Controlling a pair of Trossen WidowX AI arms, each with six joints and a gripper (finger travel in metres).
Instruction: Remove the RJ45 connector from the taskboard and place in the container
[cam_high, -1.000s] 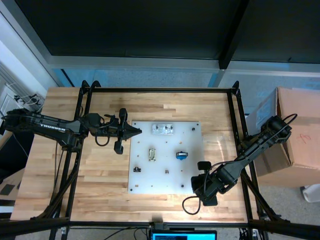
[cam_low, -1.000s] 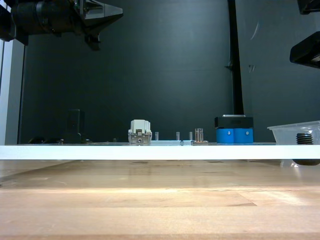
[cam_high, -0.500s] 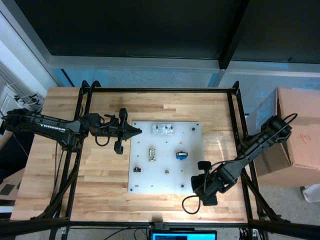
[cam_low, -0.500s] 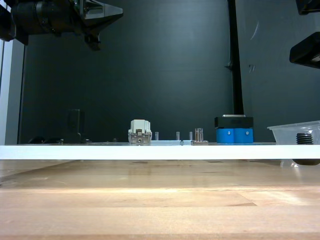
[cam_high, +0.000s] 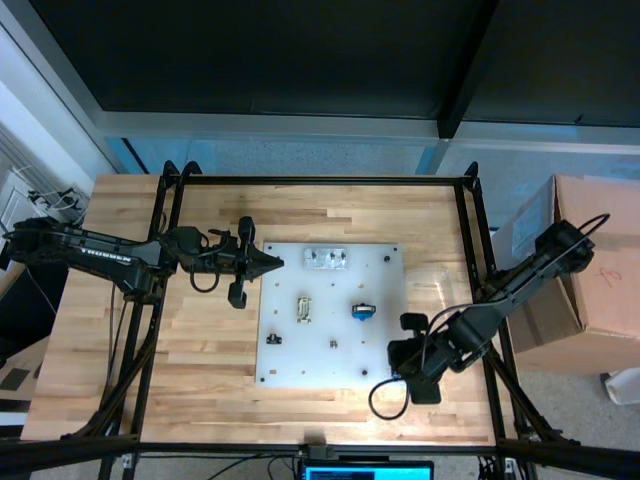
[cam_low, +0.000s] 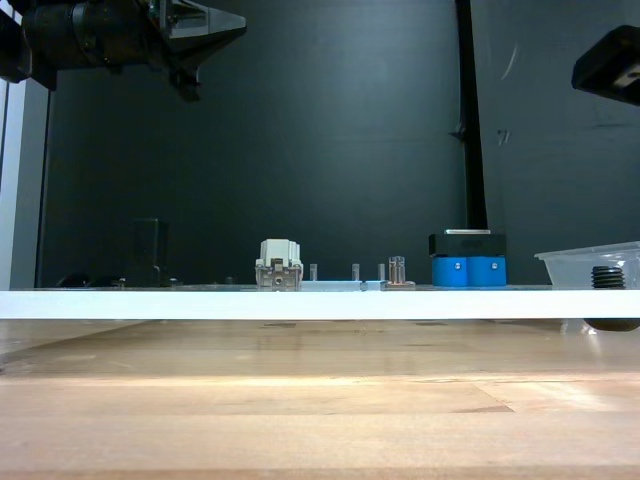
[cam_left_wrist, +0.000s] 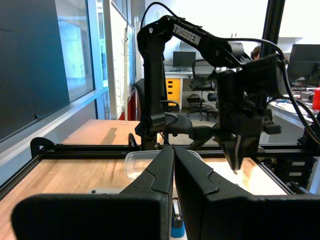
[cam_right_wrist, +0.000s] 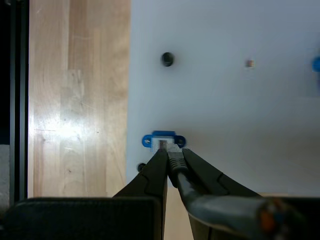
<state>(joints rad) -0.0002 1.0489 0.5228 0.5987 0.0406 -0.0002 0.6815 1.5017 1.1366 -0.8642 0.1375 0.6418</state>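
place: we take this for a robotics lab set inside an office | bench: wooden table (cam_high: 120, 340), black rail frame (cam_high: 320, 181), white taskboard (cam_high: 300, 362), left arm (cam_high: 90, 247), right arm (cam_high: 520, 285) | behind: we see a monitor (cam_left_wrist: 182, 60), an office chair (cam_left_wrist: 200, 90), a yellow drawer cabinet (cam_left_wrist: 175, 86) | side: cardboard box (cam_high: 600, 270)

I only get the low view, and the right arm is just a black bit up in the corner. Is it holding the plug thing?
Observer: Yes. The right wrist view shows the right gripper shut on the RJ45 connector, over the taskboard's near right corner.
Operator: Is it out of its hole?
Observer: It sits right at the blue socket. I cannot tell whether it is clear.
Operator: And the left one?
Observer: The left gripper is shut on nothing. It hovers by the taskboard's far left edge.
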